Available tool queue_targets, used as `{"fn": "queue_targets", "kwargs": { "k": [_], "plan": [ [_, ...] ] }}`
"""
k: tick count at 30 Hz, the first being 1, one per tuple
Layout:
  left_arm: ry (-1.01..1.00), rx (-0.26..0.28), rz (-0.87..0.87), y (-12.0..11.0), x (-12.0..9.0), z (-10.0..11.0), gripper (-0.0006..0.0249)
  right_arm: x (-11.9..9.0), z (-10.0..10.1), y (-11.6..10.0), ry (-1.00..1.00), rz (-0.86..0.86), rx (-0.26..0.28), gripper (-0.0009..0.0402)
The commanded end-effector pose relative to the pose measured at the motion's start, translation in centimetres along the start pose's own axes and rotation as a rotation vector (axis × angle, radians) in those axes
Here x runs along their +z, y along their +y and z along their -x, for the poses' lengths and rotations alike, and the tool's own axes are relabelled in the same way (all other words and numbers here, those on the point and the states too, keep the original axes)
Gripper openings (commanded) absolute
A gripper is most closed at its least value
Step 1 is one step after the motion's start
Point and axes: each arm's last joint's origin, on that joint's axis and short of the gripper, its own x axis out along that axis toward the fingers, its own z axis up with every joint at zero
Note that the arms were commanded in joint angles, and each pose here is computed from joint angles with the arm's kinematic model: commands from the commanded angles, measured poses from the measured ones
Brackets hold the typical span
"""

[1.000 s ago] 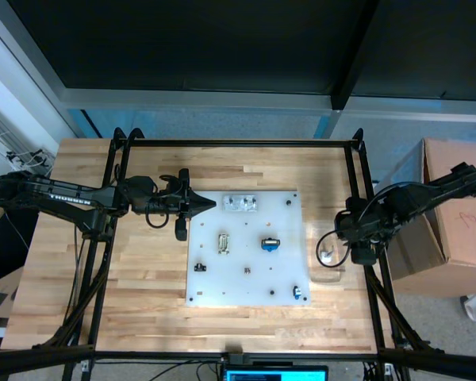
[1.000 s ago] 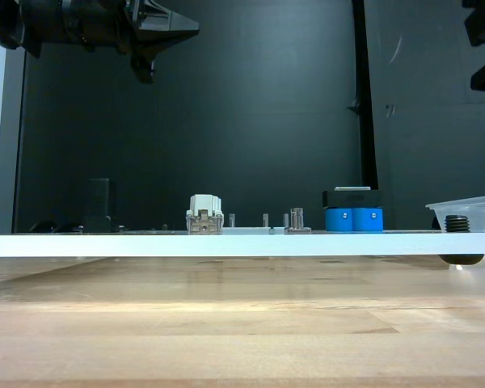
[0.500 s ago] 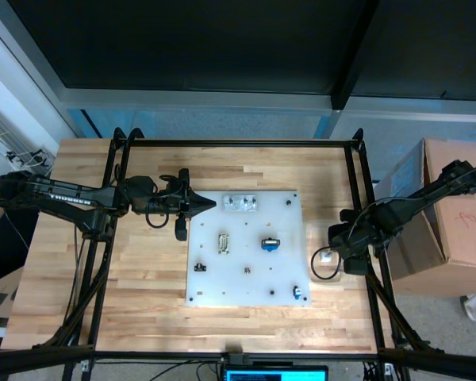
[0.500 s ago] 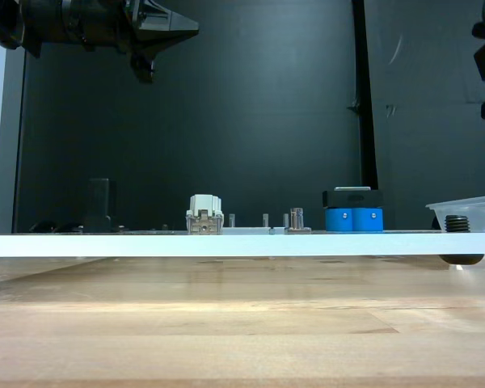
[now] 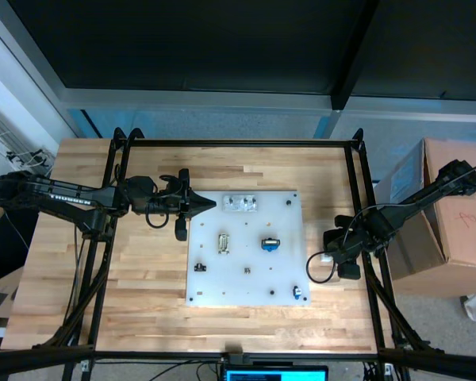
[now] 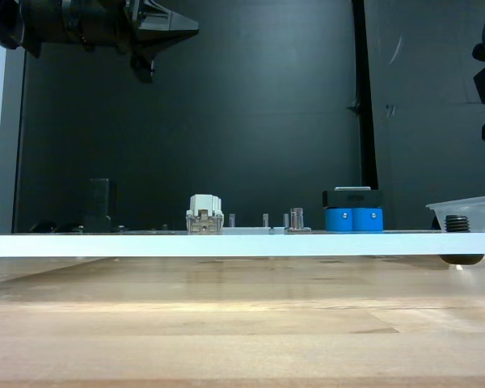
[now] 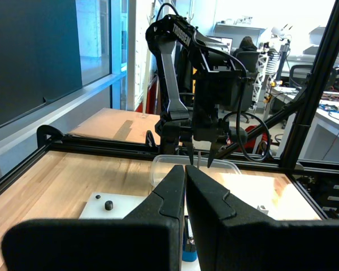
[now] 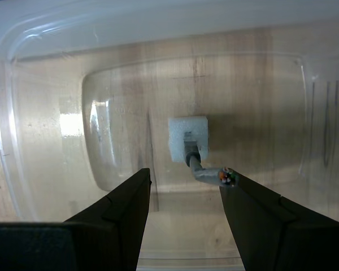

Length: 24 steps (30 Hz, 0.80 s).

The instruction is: Pick the RJ45 connector and install on the taskboard

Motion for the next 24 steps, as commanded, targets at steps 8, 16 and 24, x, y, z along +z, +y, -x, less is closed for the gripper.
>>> {"fn": "queue_targets", "kwargs": {
  "k": [8, 16, 24],
  "plan": [
    [0.0, 0.0, 0.0, 0.0, 0.0, 0.0, 0.0001, -0.2, -1.4, 0.0, 0.006, 0.003, -0.004, 0.0167],
    [0.0, 0.0, 0.0, 0.0, 0.0, 0.0, 0.0001, -0.3, -1.7, -0.1, 0.005, 0.009, -0.004, 0.0106],
    [0.0, 0.0, 0.0, 0.0, 0.0, 0.0, 0.0001, -0.4, -1.8, -0.1, 0.007, 0.012, -0.005, 0.0036]
  ]
}}
